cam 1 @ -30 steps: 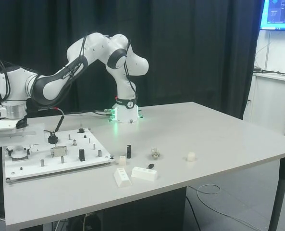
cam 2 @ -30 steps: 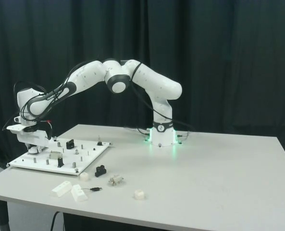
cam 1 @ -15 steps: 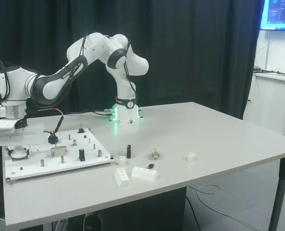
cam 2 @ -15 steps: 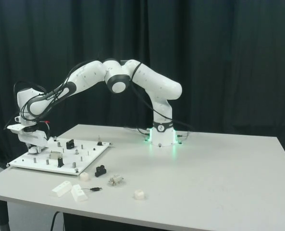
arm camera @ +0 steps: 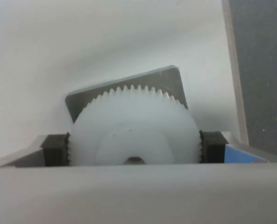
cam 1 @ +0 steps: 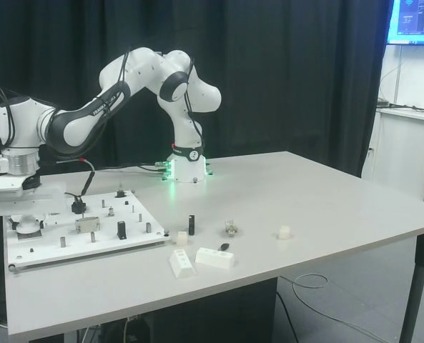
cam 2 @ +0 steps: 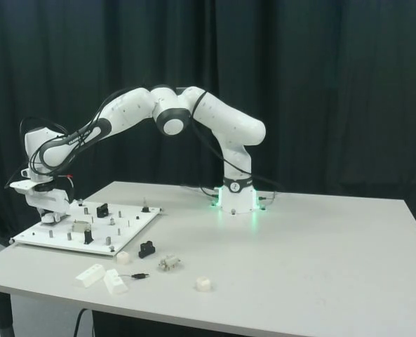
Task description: Remove large gear.
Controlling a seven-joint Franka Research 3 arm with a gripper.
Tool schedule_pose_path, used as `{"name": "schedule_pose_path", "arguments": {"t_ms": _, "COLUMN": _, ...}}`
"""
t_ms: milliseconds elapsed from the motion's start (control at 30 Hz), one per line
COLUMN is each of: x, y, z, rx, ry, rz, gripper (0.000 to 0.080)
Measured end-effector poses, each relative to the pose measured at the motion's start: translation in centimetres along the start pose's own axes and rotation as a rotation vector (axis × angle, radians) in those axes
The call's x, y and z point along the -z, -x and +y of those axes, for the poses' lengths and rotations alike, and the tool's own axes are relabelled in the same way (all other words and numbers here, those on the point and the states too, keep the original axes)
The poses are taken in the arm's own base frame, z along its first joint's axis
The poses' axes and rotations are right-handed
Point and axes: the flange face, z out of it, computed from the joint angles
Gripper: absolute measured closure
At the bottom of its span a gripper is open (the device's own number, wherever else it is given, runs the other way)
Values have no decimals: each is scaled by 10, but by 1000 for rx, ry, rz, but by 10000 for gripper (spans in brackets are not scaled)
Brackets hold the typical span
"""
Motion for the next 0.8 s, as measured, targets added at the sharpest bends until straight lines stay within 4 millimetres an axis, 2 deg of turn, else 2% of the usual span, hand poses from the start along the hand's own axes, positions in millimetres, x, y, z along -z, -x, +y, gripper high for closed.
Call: {"name": "schedule_pose_path", "arguments": {"t_ms": 800, "x": 26, "y": 1, "z": -1, "rx": 17, "ry": -17, "rz": -4, "gripper": 207}}
